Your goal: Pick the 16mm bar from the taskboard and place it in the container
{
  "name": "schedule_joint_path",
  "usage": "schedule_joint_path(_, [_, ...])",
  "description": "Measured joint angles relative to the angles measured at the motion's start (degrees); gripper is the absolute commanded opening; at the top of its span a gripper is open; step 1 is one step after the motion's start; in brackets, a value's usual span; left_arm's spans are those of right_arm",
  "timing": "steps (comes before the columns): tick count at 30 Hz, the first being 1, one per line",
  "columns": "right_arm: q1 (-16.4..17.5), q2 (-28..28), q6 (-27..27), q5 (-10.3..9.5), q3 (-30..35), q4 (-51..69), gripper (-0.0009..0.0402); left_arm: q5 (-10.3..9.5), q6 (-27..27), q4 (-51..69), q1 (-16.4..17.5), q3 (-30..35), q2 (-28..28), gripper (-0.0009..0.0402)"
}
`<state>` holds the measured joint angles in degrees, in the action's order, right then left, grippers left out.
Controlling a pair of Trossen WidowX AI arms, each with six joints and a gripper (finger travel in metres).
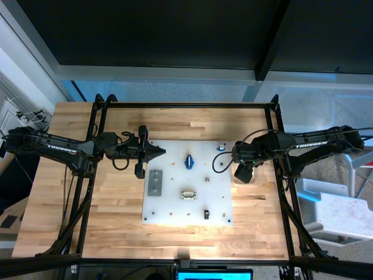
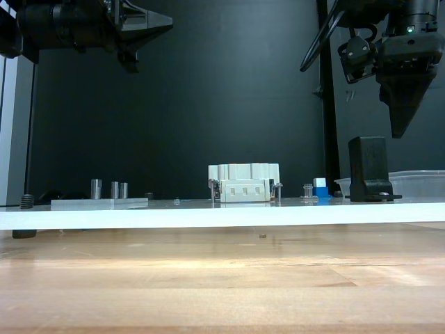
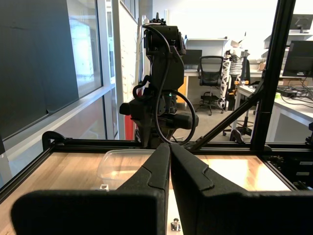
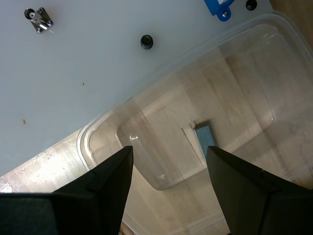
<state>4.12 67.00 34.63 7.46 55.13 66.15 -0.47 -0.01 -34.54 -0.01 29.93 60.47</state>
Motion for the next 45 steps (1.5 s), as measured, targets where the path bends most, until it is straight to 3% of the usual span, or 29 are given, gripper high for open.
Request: schedule_joint_path(45, [0.02, 0.02, -0.17, 0.0, 0.0, -0.87, 0.0213, 0.02, 0.0, 0.0, 0.0, 0.0, 0.0, 0.0])
